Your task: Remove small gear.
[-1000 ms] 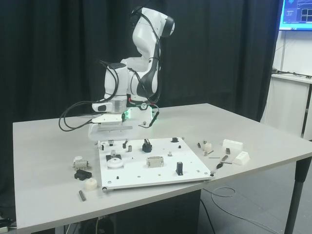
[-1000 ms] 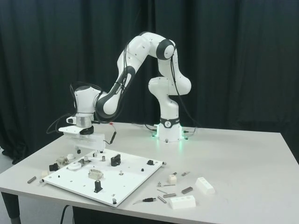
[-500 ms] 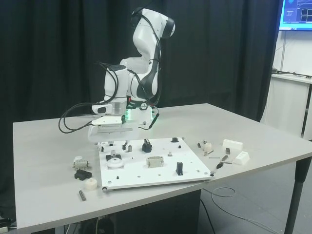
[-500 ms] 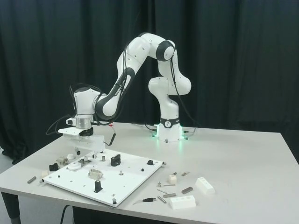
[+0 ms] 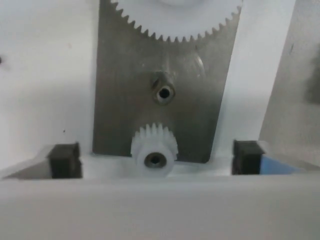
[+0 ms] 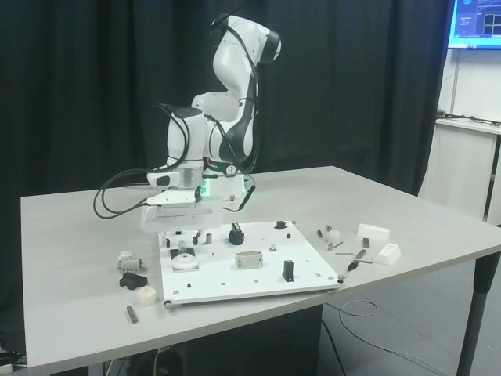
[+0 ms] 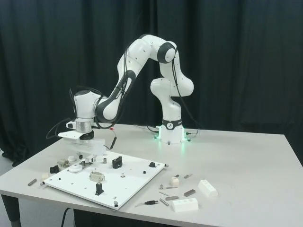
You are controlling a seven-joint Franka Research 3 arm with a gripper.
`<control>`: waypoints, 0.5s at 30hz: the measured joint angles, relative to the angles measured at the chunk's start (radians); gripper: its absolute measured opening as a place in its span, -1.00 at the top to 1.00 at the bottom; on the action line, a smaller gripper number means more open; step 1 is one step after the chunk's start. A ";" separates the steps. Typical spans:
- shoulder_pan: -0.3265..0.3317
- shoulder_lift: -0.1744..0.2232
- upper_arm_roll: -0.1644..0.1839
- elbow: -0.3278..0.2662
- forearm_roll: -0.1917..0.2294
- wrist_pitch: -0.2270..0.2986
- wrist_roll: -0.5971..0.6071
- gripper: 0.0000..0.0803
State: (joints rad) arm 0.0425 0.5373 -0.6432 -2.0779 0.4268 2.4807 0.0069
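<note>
The white arm hangs over the far corner of the white board (image 6: 258,283), its gripper (image 5: 155,159) poised above the gear station. In the wrist view the small gear (image 5: 154,148) sits on its pin at the edge of the grey plate (image 5: 120,90), midway between the two black fingertips (image 5: 64,160), which stand wide apart on either side of it — the jaws are open and hold nothing. Also on the plate are a bare pin (image 5: 164,93) beside the small gear and, past that, the big gear (image 5: 176,17), whose teeth come close to the bare pin but stay well apart from the small gear.

The step in hand looks to be the final descent before the grasp. To do it well, the gripper should come straight down along the pin's axis, keeping the gear centred between the pads so both close on its toothed rim at once. The pads should sit low enough to catch the rim, yet clear of the plate. The lift should then be vertical — any tilt risks binding the bore on the pin. From the room views, the gripper (image 7: 85,142) appears to hover just above the board (image 7: 137,182), not yet touching it.
</note>
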 joint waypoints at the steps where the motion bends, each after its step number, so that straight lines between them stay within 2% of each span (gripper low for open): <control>1: -0.002 0.002 0.001 0.001 0.000 0.000 0.000 -0.71; 4: -0.009 0.006 0.008 0.006 0.000 0.000 0.000 -0.71; 5: -0.012 0.008 0.011 0.008 0.000 0.000 0.000 -0.30; 9: -0.025 0.014 0.023 0.015 0.000 0.000 0.000 -0.30; 10: -0.028 0.015 0.025 0.016 0.000 0.000 0.000 0.16; 15: -0.035 0.018 0.033 0.023 0.003 -0.015 0.000 0.16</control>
State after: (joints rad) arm 0.0074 0.5550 -0.6105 -2.0550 0.4300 2.4658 0.0068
